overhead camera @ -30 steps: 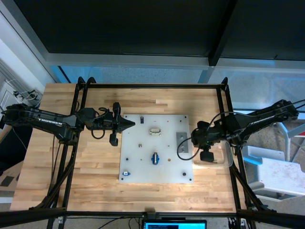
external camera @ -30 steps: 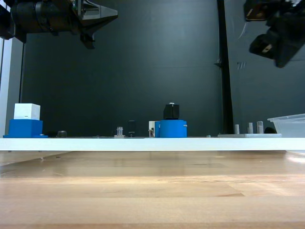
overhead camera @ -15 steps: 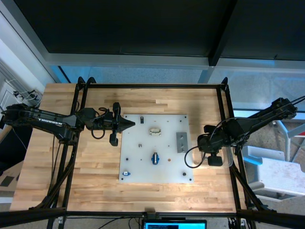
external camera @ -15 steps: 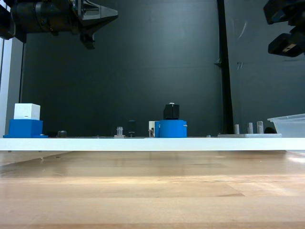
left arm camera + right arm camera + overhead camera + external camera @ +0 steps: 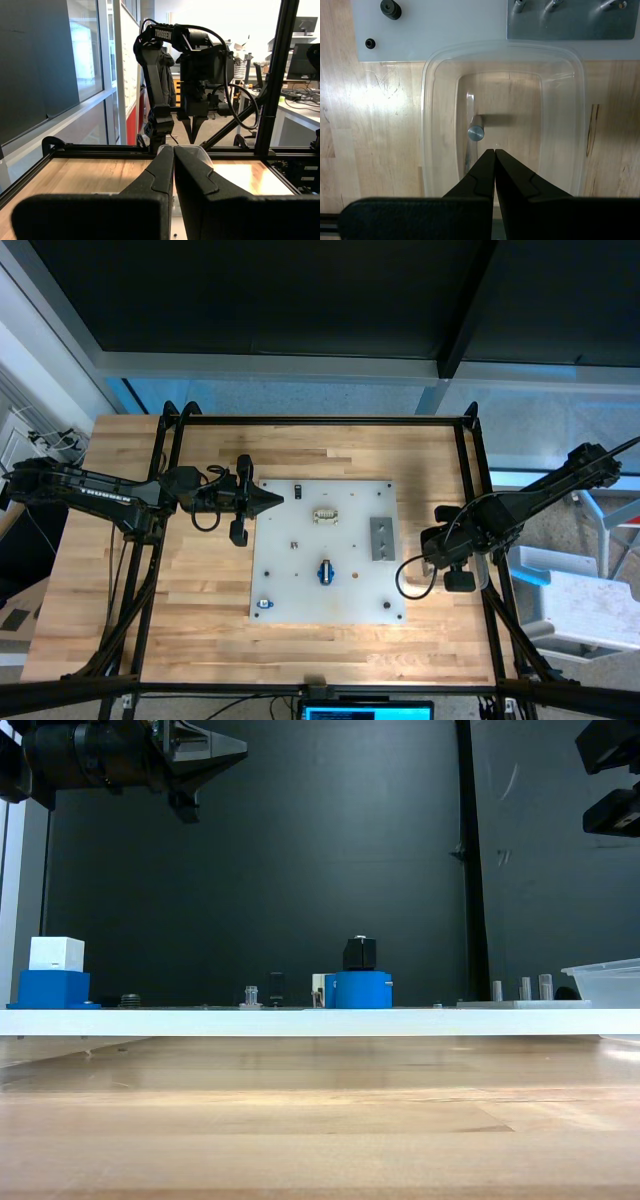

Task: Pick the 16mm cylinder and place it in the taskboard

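Observation:
The 16mm cylinder (image 5: 475,131), a short grey metal peg, lies inside the clear plastic bin (image 5: 440,100) and is seen end-on. My right gripper (image 5: 494,150) hangs above the bin, shut and holding nothing, its tips just short of the peg and apart from it. From above, the right gripper (image 5: 436,550) sits over the bin off the right edge of the white taskboard (image 5: 300,580). My left gripper (image 5: 270,498) hovers shut and holding nothing over the board's left edge, high above it (image 5: 235,755).
On the taskboard stand a blue fitting (image 5: 325,572), a grey block with pins (image 5: 381,537), a beige connector (image 5: 324,514) and a blue-and-white piece (image 5: 55,975). The black frame rails (image 5: 470,490) ring the wooden table. The bin (image 5: 605,982) lies beside the board's right edge.
My right arm has swung from the board's right edge rightward and toward the near side, ending over the bin. The left arm has stayed still.

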You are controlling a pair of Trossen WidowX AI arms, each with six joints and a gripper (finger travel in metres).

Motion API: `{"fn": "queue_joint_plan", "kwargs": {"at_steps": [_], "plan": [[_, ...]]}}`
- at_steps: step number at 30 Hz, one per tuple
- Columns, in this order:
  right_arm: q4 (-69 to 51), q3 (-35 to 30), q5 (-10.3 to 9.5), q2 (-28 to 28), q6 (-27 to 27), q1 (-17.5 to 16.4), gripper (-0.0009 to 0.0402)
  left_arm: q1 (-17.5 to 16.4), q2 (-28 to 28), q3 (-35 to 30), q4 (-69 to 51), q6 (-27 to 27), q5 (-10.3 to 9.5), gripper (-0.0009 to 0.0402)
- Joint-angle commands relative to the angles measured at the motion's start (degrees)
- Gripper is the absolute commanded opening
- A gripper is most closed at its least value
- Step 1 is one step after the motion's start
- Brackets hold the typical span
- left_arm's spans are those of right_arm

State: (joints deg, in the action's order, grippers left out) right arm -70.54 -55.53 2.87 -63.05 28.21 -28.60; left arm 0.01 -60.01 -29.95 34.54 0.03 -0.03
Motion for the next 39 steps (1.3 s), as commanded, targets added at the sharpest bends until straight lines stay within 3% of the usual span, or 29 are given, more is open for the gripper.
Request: {"fn": "queue_joint_plan", "kwargs": {"at_steps": [1, 6, 12, 18, 22, 31, 39], "plan": [[0.0, 0.2, 0.11, -0.1, 0.0, -0.2, 0.0001, 0.0, 0.0, 0.0, 0.0, 0.0, 0.02, 0.0], [0.2, 1.0, 0.11, -0.1, 1.1, -0.9, 0.0023, 0.0, 0.0, 0.0, 0.0, 0.0, 0.02, 0.0], [1.0, 2.7, 0.15, -0.1, 1.5, -2.3, 0.0083, 0.0, 0.0, 0.0, 0.0, 0.0, 0.02, 0.0], [2.2, 3.7, 2.08, -0.3, 3.2, -4.0, 0.0149, 0.0, 0.0, 0.0, 0.0, 0.0, 0.02, 0.0], [2.3, 3.7, 2.19, -1.0, 3.5, -4.3, 0.0181, 0.0, 0.0, 0.0, 0.0, 0.0, 0.02, 0.0], [3.3, 3.7, 2.73, -3.1, 4.5, -4.7, 0.0222, 0.0, 0.0, 0.0, 0.0, 0.0, 0.02, 0.0], [4.1, 4.5, 3.58, -3.9, 5.7, -5.2, 0.0229, 0.0, 0.0, 0.0, 0.0, 0.0, 0.02, 0.0]]}}
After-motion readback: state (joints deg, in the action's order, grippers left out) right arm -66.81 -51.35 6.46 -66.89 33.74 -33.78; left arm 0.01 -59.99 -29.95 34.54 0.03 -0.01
